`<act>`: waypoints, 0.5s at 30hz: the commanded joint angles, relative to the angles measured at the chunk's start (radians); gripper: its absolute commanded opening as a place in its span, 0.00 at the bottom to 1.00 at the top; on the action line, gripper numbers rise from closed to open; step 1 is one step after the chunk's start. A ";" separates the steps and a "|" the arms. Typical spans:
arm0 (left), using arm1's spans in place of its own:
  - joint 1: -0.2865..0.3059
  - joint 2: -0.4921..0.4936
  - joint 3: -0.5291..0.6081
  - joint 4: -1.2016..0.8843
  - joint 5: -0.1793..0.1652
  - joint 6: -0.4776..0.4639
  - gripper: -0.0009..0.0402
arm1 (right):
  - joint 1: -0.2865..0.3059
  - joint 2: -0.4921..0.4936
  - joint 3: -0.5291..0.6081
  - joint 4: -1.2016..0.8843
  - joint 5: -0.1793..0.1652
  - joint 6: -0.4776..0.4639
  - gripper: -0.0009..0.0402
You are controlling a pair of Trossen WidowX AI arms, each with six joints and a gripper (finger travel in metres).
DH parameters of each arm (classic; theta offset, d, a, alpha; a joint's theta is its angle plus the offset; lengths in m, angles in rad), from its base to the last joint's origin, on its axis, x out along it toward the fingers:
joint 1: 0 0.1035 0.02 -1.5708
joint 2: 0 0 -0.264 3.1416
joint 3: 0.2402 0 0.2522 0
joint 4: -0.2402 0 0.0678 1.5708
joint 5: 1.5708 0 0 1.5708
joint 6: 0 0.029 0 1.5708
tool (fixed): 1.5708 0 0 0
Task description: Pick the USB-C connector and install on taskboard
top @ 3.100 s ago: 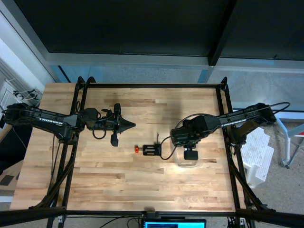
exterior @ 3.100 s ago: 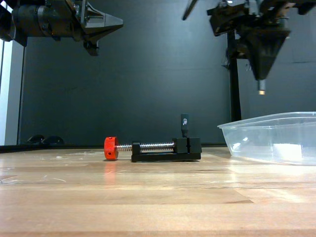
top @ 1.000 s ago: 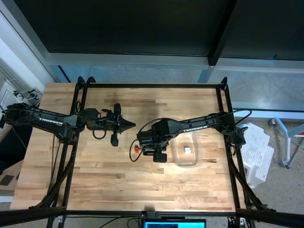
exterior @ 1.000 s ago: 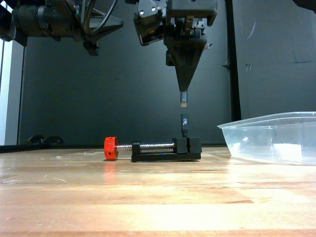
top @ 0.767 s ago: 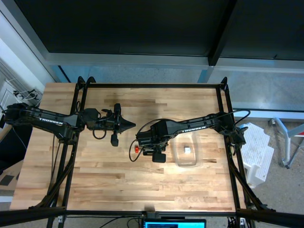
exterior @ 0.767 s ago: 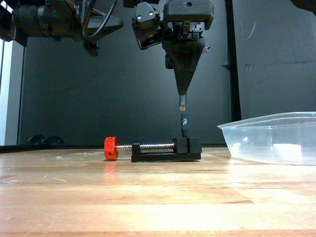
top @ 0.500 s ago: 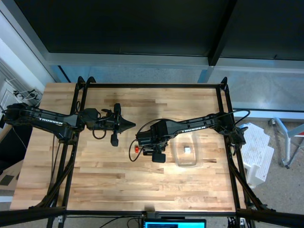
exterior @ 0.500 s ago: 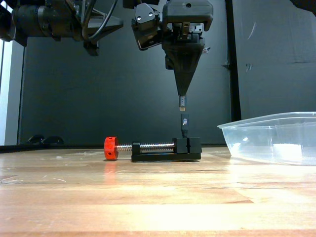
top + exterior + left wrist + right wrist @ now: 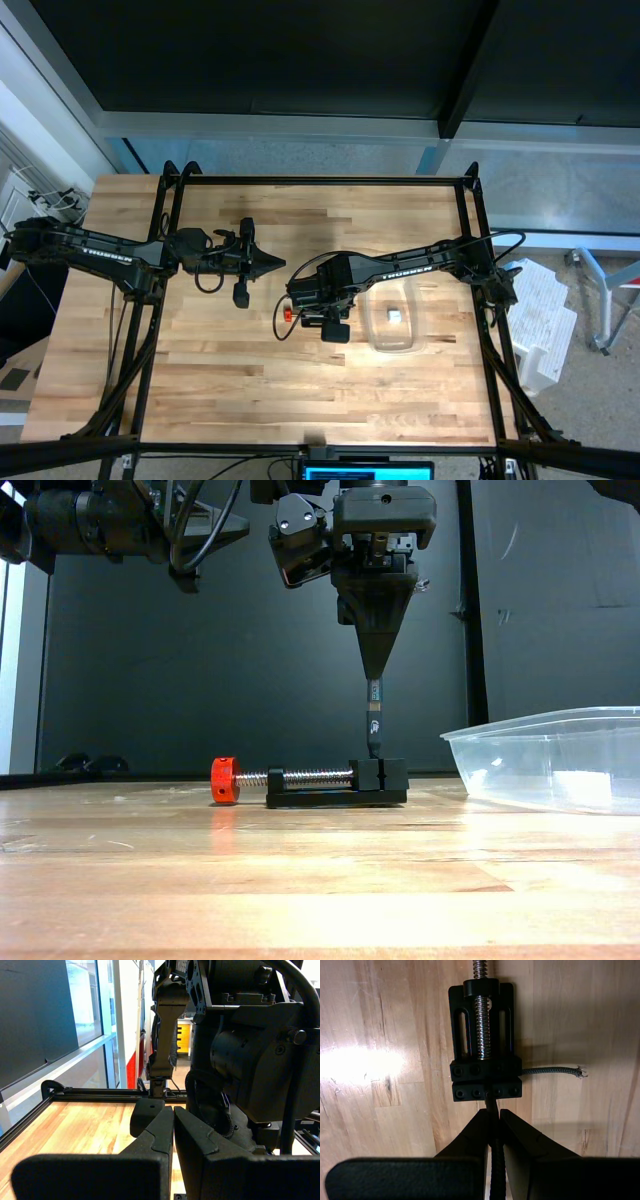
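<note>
High view: the right gripper [image 9: 322, 316] hangs over the taskboard [image 9: 288, 313] (only its orange knob shows), and the left gripper [image 9: 272, 263] is parked well aside.

Low view: the USB-C connector [image 9: 374, 706], pinched at the fingertips, has dropped to meet the upright post [image 9: 374, 746] directly beneath. Insertion has begun, I judge.

Left wrist view: its fingers [image 9: 150, 1135] are pressed together.

Right wrist view: it alone shows the pinch centred on the board's end.

Black, tapered left claw [image 9: 280, 263] and right claw [image 9: 373, 673].
</note>
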 commanded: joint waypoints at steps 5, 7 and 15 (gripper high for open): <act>0.000 0.000 0.000 0.000 0.000 0.000 0.02 | 0.000 0.000 -0.001 0.002 0.001 -0.002 0.02; 0.000 0.000 0.000 0.000 0.000 0.000 0.02 | 0.000 0.000 -0.001 0.004 0.005 -0.003 0.02; 0.000 0.000 0.000 0.000 0.000 0.000 0.02 | 0.000 0.000 -0.001 0.006 0.008 -0.008 0.02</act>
